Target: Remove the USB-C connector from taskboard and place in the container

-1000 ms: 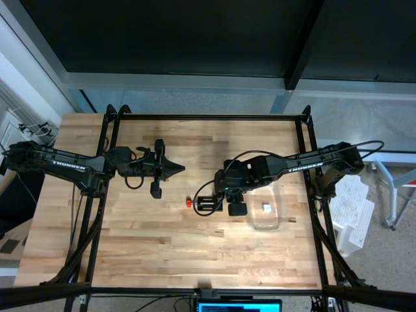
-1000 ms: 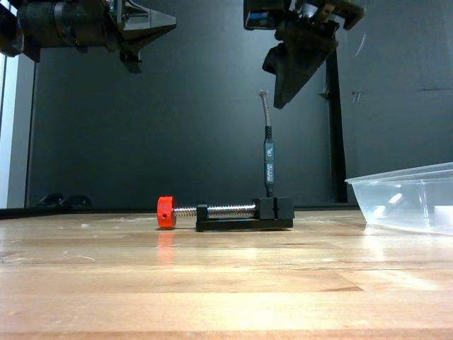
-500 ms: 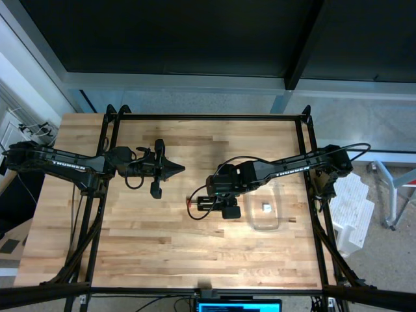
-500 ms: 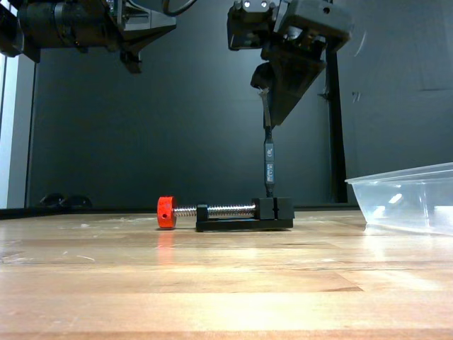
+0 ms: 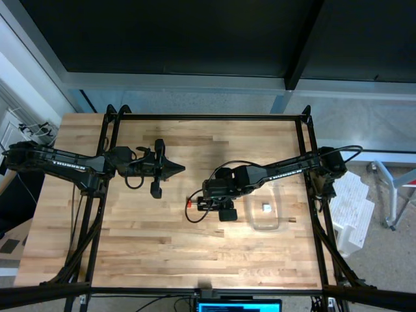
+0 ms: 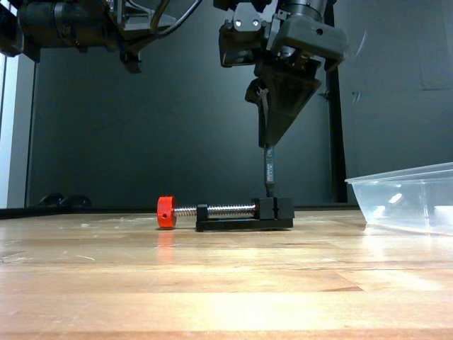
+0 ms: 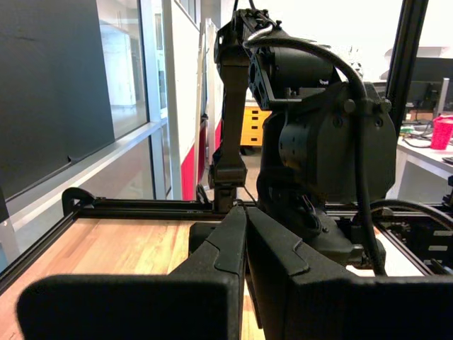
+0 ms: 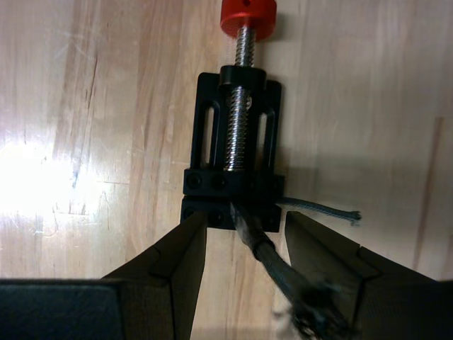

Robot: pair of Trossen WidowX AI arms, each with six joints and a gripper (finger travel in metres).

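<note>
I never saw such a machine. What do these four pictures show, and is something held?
Two robot arms reach over a wooden table. One picture looks down from above, one level along the table, two from cameras on the arms. The left end effector, shut, hangs parked over the table's left part. The right end effector is open above the taskboard, straddling the upright USB-C connector's top. Nothing is gripped. The clear container lies right of the taskboard.

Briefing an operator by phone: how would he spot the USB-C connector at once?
On the table, the right gripper, jaws open, hangs over the taskboard; the left gripper is parked high to its left. The USB-C connector is the slim black stick standing upright from the taskboard's end opposite the red knob.
</note>
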